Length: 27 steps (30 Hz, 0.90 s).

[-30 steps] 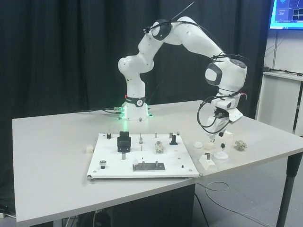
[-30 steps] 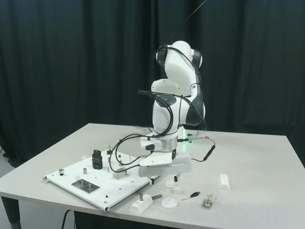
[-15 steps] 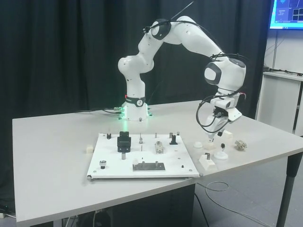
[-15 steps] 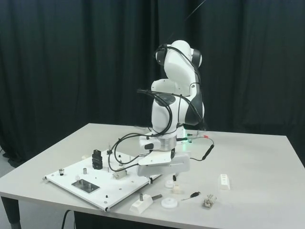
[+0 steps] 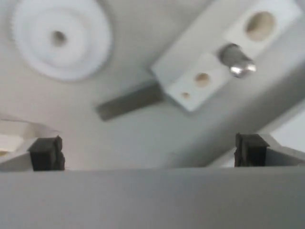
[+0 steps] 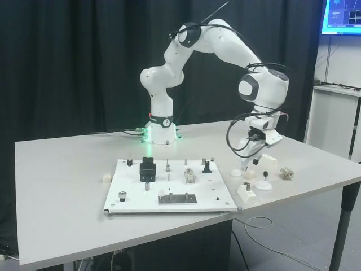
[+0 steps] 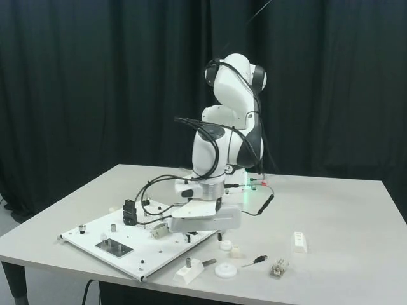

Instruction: Remove small gear.

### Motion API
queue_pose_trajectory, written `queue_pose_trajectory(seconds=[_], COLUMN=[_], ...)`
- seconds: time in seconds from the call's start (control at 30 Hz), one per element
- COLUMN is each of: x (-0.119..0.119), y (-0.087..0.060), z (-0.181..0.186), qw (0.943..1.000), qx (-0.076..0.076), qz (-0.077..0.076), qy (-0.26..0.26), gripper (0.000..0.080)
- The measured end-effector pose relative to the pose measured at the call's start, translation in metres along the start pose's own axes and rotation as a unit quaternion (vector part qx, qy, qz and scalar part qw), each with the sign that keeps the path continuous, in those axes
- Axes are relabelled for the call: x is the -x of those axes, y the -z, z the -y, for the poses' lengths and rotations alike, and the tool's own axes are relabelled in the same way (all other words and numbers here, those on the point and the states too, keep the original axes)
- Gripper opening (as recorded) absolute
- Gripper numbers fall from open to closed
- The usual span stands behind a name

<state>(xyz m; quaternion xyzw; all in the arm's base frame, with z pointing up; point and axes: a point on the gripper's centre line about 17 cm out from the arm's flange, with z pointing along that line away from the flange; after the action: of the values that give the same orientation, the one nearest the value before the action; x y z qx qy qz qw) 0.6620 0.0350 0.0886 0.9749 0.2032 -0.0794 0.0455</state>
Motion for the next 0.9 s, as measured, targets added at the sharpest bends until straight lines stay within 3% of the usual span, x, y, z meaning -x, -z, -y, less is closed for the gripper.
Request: queue_pose_trajectory(seconds=[0.43, 0.9], x=[0.033, 0.098], y=[0.001, 0.004], z=[-0.083, -0.196], qw=[0.9995, 0.9995], qx=[0.023, 0.021], qz=[0.008, 0.003], qy=[-0.017, -0.022], gripper=[0.0800, 0.0800])
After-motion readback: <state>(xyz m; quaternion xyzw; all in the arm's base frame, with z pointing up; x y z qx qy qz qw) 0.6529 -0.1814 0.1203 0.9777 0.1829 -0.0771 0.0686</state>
